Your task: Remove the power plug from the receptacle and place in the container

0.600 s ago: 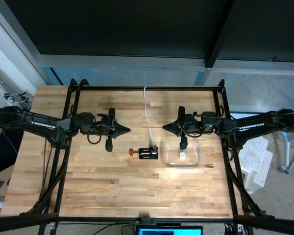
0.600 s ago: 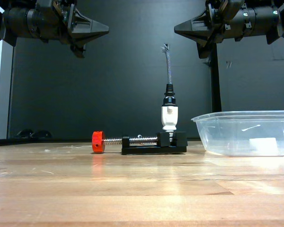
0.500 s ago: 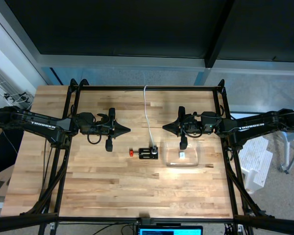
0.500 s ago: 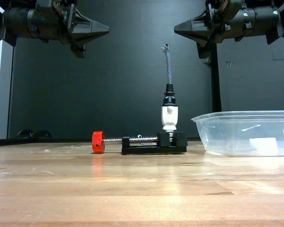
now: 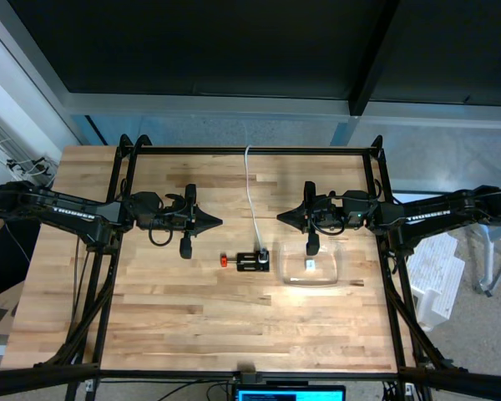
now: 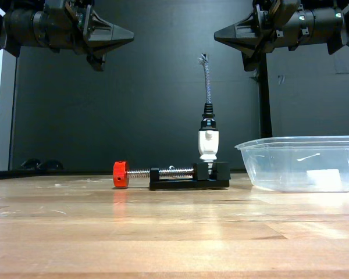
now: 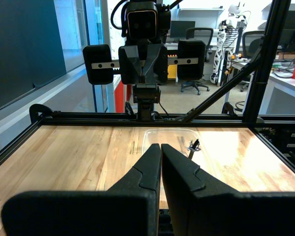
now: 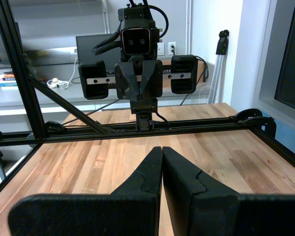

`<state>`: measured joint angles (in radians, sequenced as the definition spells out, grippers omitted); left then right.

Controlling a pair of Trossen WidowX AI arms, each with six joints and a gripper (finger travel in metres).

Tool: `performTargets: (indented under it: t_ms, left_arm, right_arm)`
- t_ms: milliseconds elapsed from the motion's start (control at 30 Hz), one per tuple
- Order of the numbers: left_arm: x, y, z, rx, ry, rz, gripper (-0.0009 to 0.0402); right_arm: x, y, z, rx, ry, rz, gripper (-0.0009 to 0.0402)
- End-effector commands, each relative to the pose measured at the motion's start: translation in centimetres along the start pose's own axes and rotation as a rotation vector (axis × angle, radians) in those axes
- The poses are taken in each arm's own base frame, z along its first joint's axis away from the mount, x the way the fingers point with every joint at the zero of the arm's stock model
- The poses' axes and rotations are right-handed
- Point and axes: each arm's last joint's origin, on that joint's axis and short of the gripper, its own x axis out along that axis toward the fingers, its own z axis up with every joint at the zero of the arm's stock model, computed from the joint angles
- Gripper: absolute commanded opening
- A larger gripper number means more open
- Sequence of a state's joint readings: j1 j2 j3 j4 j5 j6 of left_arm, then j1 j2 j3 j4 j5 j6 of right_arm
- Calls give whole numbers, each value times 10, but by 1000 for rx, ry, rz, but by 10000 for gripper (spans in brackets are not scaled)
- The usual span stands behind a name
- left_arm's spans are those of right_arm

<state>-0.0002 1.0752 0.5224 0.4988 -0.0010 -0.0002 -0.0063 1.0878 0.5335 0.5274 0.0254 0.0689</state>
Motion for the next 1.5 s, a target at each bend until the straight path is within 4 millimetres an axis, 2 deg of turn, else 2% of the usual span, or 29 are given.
performTargets:
  t_ms: [33,267,767,1067,1233,1500]
  left_arm:
    - [0,0,0,0,0,0,0]
    - [0,0,0,0,0,0,0]
    - [0,0,0,0,0,0,0]
    - [0,0,0,0,0,0,0]
    - [0,0,0,0,0,0,0]
    - [0,0,0,0,0,0,0]
  right_arm:
    - [0,0,0,2,0,0,0]
    - [1,1,0,28,55,7,0]
    - [6,26,22,-2,578,65,0]
    - [30,42,34,-4,831,60,5]
    - [45,45,35,4,958,2,43]
    - [72,49,26,20,1081,-66,153]
